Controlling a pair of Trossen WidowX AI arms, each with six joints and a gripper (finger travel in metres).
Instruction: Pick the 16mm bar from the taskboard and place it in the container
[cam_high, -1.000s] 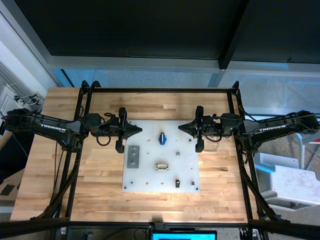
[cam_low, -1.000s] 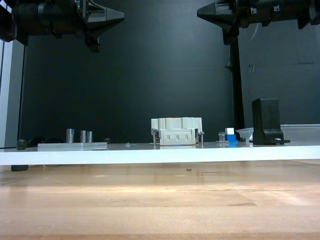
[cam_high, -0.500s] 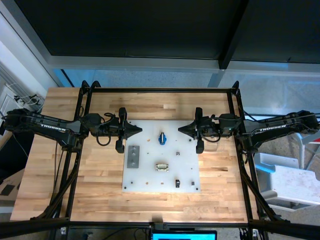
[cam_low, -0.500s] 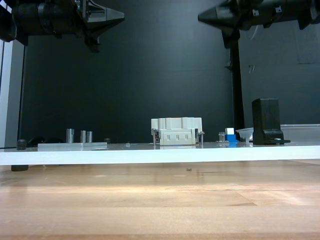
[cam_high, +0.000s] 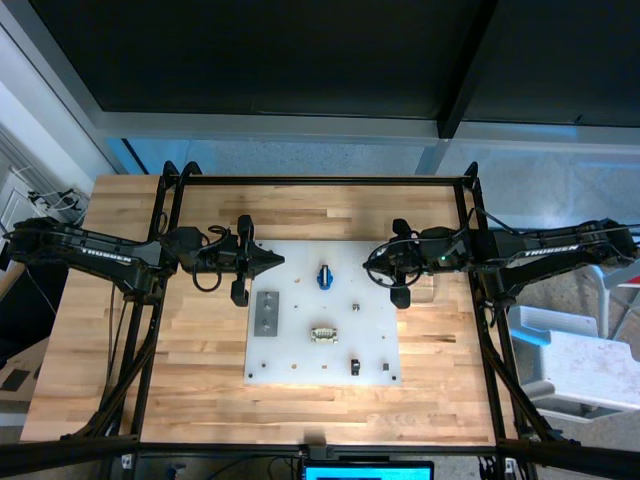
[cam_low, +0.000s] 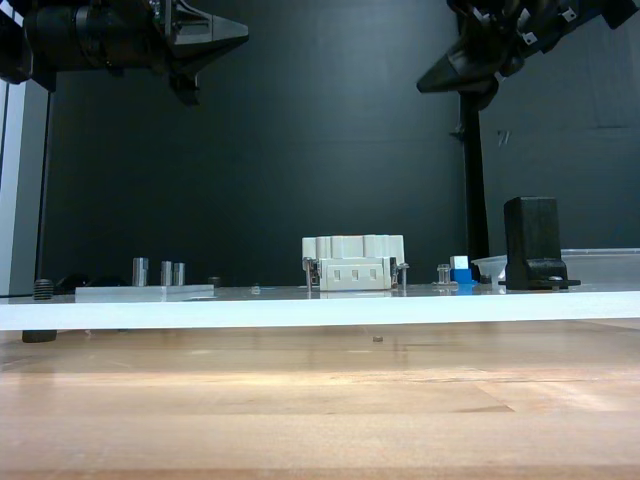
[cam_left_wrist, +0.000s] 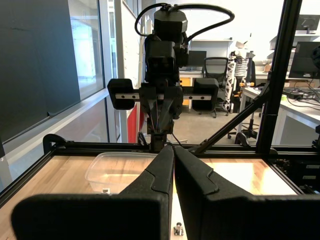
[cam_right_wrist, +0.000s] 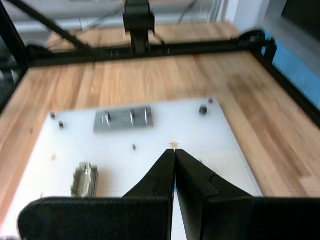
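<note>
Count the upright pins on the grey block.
3 pins in a row on the grey block: one apart, two close together. Left gripper and right gripper hover shut above the taskboard.

wooden table (cam_high: 200, 370) | black frame (cam_high: 320, 181) around it | office chair (cam_left_wrist: 216, 67), probably, beyond

The right tool (cam_right_wrist: 174, 150) is seen with its fingers pressed together, held over the white board (cam_right_wrist: 165, 127) laid on the table (cam_right_wrist: 260, 115). A grey metal block (cam_right_wrist: 123, 119) with upright pins is set near one board edge, well apart from a pale connector (cam_right_wrist: 84, 179). A black frame rail (cam_right_wrist: 150, 50) is seen along the table edge beyond.
</note>
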